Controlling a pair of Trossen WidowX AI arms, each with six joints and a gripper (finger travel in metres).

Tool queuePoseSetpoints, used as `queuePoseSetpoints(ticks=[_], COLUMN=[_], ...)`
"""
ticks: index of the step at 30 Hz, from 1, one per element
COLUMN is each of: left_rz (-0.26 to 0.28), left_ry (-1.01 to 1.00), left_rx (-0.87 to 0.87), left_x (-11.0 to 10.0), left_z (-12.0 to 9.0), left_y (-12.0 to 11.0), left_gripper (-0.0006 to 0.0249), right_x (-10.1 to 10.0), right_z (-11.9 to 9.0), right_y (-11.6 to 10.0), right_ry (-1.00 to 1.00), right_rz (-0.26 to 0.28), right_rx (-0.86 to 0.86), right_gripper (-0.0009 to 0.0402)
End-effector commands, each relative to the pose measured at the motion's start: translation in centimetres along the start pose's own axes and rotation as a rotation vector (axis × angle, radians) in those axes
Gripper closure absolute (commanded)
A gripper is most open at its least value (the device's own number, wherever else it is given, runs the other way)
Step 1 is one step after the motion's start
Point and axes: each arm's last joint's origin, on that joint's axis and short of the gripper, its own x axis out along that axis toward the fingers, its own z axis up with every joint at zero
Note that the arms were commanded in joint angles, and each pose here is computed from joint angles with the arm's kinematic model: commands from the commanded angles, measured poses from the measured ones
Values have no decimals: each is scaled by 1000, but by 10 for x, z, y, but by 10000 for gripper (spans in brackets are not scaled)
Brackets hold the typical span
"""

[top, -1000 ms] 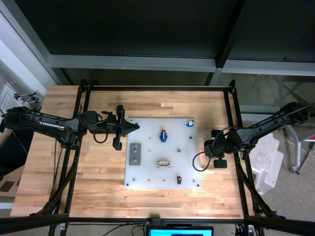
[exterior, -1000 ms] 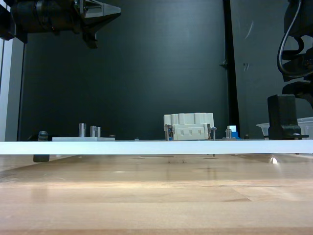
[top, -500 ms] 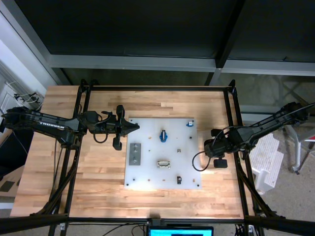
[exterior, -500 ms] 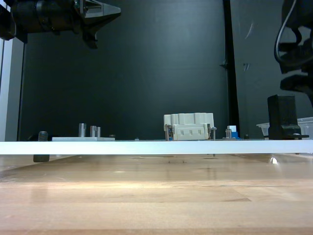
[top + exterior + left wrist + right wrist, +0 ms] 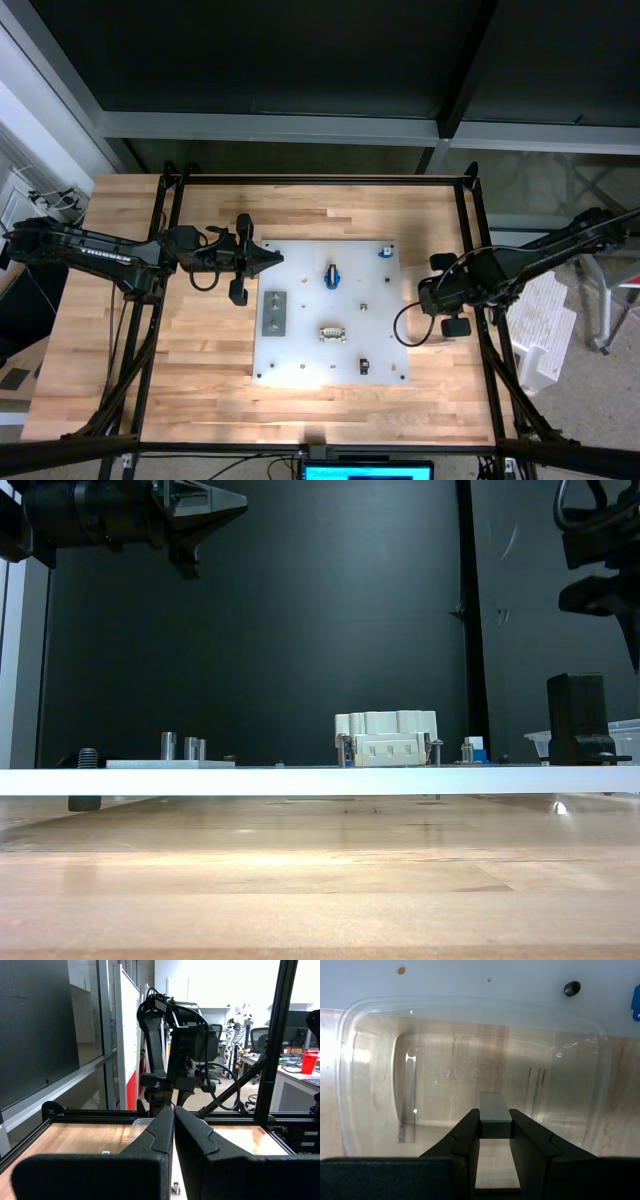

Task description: Pick the 16mm bar and install on taskboard

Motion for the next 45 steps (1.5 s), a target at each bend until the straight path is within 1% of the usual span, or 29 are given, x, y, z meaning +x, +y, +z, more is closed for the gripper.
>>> queuePoseSetpoints(ticks=[1, 6, 11, 22, 28, 31, 36, 45], left_rz=[0, 0, 0, 0, 0, 0, 0, 0], left_ry=[0, 0, 0, 0, 0, 0, 0, 0], left_rx=[0, 0, 0, 0, 0, 0, 0, 0], left_x=[0, 0, 0, 0, 0, 0, 0, 0], left_z=[0, 0, 0, 0, 0, 0, 0, 0], left_y=[0, 0, 0, 0, 0, 0, 0, 0], left_gripper=[243, 243, 243, 243, 243, 243, 243, 243], right_x=[-4, -11, -13, -17, -21, -19, -13, 3], right_z=[0, 5, 15, 37, 51, 59, 72, 83], right_y=[0, 4, 14, 47, 69, 78, 93, 108], right_ry=[10, 16, 20, 30, 30, 35, 2, 5], right_rz=[2, 38, 40, 47, 54, 53, 75, 64], right_rx=[-2, 50, 103, 116, 98, 81, 69, -1], right_gripper=[389, 389, 389, 389, 389, 389, 389, 389])
